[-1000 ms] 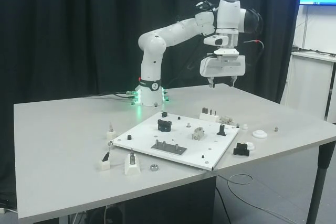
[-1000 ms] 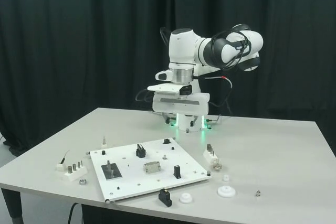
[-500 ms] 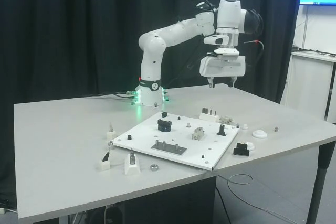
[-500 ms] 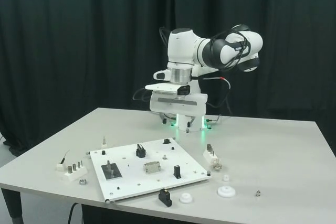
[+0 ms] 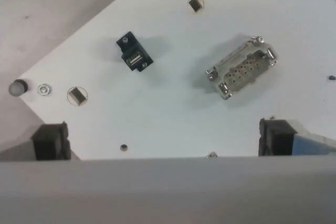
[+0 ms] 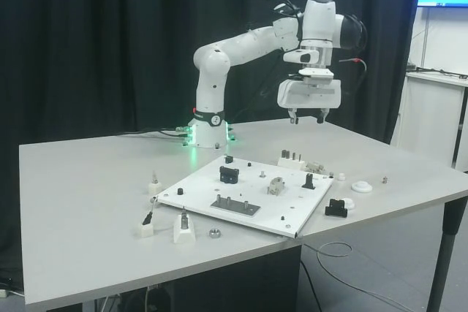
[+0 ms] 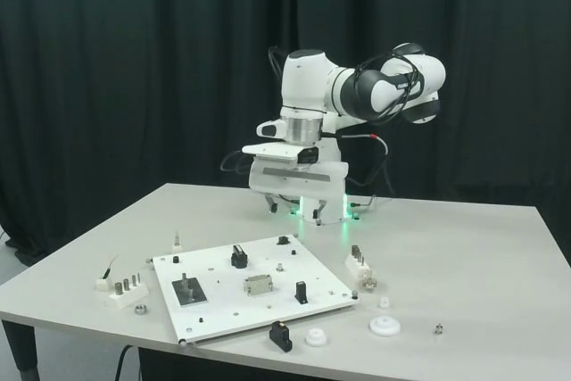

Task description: Pick Ethernet.

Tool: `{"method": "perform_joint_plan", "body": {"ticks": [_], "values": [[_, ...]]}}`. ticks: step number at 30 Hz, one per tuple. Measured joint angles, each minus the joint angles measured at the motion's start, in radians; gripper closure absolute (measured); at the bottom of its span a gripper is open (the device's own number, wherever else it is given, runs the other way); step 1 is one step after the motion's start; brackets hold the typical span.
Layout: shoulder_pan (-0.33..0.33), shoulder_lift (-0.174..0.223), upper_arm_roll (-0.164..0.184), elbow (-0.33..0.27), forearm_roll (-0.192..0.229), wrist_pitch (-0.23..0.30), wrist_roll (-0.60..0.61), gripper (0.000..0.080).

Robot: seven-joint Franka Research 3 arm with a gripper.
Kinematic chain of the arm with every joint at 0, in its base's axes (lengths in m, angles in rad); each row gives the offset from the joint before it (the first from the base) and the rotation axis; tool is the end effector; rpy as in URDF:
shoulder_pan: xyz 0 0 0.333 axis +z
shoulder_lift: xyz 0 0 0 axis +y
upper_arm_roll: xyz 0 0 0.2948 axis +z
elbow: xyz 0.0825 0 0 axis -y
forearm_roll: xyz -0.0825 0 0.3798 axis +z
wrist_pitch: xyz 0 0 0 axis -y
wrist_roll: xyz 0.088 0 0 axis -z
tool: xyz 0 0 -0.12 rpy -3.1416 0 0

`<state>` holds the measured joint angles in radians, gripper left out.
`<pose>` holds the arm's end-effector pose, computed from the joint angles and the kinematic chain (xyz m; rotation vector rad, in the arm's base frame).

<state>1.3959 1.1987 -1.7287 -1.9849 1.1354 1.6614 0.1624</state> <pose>0.5584 0.0347 0.3673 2.8599 -1.1706 0.1067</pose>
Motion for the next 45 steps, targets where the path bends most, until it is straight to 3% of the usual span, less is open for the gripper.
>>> {"method": "perform_joint_plan", "body": {"ticks": [19,34,45], "values": [[-0.010,0.000,0.007,0.016,-0.033,-0.006,-0.124,0.0003],[-0.019,0.000,0.015,0.025,-0.140,-0.006,-0.302,0.0003],[-0.048,0.000,0.025,-0.009,-0.213,-0.003,-0.428,0.0003]]}}
